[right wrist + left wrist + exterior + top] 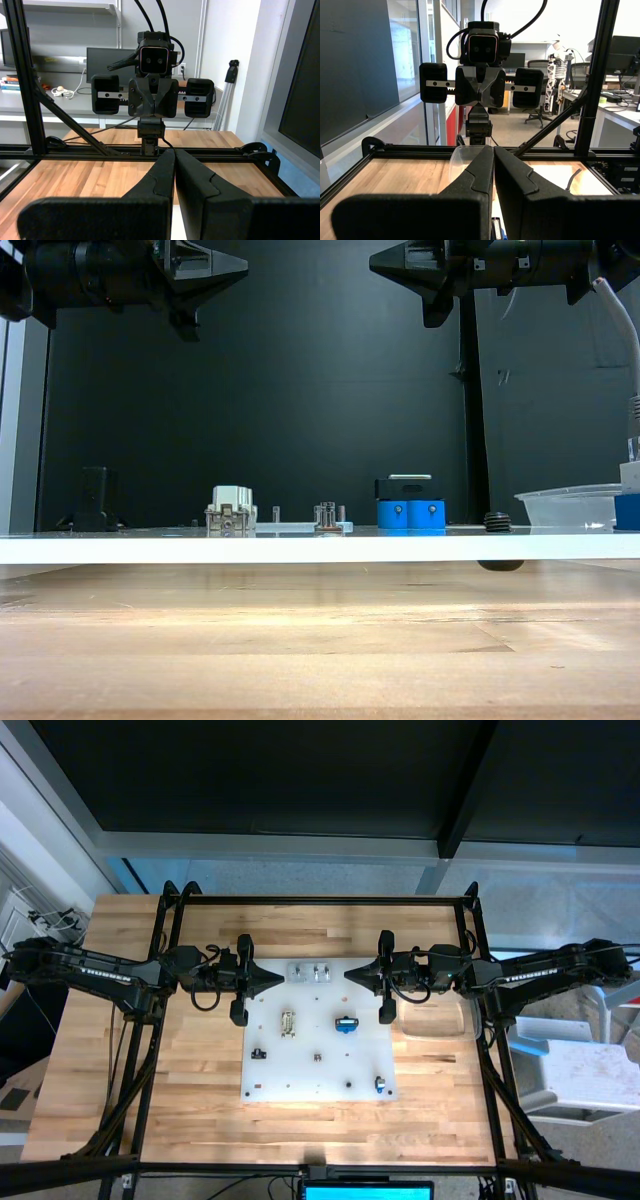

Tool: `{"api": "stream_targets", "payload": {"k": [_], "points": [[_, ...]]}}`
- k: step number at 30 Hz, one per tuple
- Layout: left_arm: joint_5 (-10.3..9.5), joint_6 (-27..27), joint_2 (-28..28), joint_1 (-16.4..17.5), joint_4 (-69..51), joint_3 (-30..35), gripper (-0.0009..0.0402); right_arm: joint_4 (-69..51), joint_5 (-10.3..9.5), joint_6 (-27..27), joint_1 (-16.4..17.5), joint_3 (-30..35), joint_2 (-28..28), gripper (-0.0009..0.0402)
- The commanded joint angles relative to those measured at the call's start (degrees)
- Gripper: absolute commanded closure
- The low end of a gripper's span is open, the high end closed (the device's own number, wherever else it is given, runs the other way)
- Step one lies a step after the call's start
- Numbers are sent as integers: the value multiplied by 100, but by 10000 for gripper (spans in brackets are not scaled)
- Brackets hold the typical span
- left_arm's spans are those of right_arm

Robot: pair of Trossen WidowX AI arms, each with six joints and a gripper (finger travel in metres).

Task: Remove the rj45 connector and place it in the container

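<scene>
Fingers [479, 170] pressed together on left gripper [280, 978], likewise on right gripper [349, 975]; both hover high over far edge of white board [300, 1070]. Probable rj45 connector [380, 1085]: plug seated at board's near right corner. Right gripper nearer: spread fingers, descend square, pull straight up, carry to container [440, 1020] beside board's right edge.

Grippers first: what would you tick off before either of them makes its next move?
1. Left gripper holds nothing: ok. It is shut and hangs above the far left part of the board.
2. Right gripper holds nothing: ok. It is shut and hangs above the board's far side, right of the middle.
3. Grippers apart: ok. The tips face each other with a gap between them.
4. Container ready: ok. It sits on the table right of the board, with nothing seen inside.
5. Rj45 connector located: cannot tell which part on the board it is.
</scene>
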Motion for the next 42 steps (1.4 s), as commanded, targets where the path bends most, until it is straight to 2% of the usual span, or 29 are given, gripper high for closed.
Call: {"api": "stream_targets", "payload": {"k": [1,13,19,20,23,26,31,36,42], "points": [[2,2,0,4,2,2,393,66,-105,17,0,0,0,393],[2,2,0,4,2,2,393,-85,-105,133,9,22,-28,393],[0,2,0,2,4,2,393,-2076,-96,166,118,599,-122,393],[2,2,0,4,2,2,393,-2347,-74,184,168,704,-120,393],[2,2,0,4,2,2,393,-3128,208,289,363,988,-92,393],[2,2,0,2,2,2,393,-3823,361,457,518,1228,-92,393],[2,2,0,4,2,2,393,-4535,365,831,721,1429,-92,393],[2,2,0,4,2,2,393,-5440,671,1169,885,1611,-92,393],[2,2,0,4,2,2,393,-6188,669,1545,1123,1816,-92,393]]}}
